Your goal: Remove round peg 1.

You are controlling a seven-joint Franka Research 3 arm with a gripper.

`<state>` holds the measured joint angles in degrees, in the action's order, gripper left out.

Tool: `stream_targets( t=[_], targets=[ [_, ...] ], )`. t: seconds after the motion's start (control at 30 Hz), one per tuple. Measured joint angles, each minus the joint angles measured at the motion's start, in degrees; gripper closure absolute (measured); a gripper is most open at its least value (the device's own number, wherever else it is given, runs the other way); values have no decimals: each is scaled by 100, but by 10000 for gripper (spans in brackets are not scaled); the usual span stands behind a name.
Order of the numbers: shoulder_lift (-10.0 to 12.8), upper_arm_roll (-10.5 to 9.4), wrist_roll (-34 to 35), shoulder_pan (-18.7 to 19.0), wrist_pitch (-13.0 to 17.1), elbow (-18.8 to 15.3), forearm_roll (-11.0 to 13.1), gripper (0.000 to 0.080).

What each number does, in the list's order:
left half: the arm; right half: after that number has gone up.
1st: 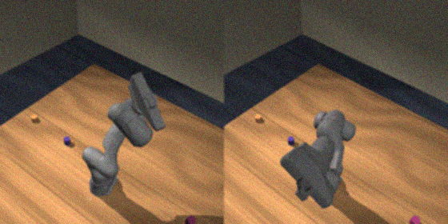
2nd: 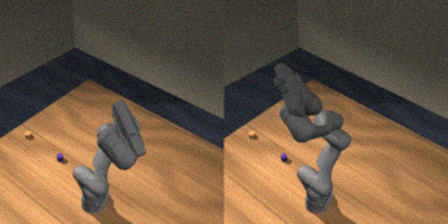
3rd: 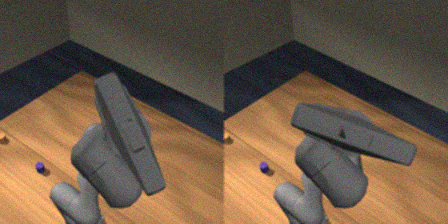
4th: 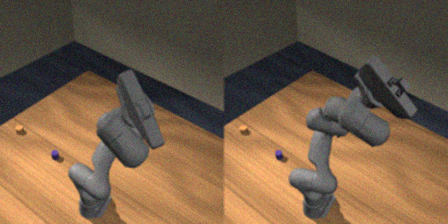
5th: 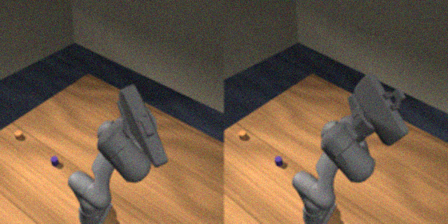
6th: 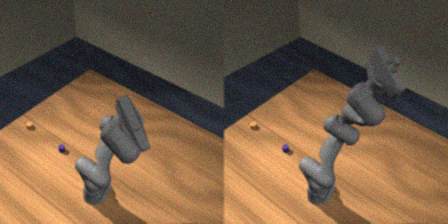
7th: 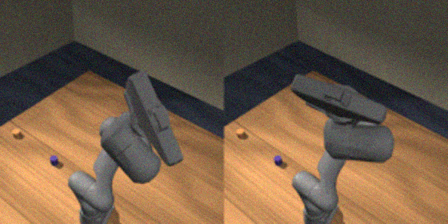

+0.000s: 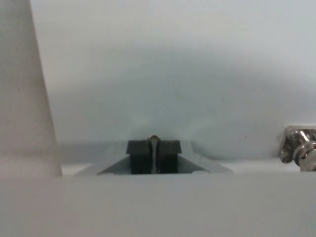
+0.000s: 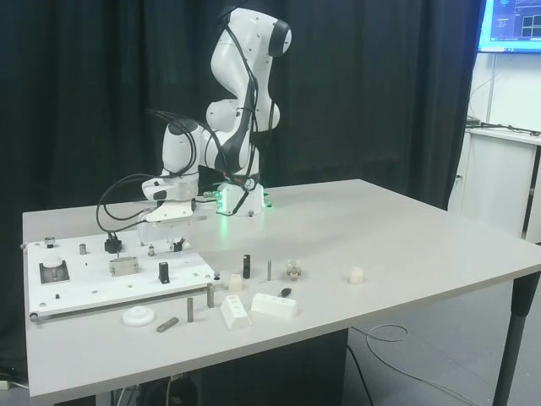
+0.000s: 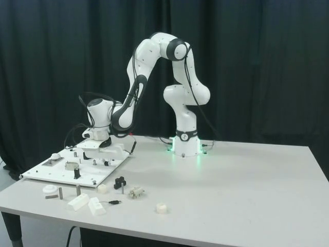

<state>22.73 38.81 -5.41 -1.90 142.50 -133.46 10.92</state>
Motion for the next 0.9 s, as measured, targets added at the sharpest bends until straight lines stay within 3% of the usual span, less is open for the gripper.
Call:
stream_targets(
  t=[0.3,0.9],
  targets=[
    [-93,41,-3,4,-86,0,-5,769],
    [-678,234,-119,16,-588,3,-186,771]
  ],
)
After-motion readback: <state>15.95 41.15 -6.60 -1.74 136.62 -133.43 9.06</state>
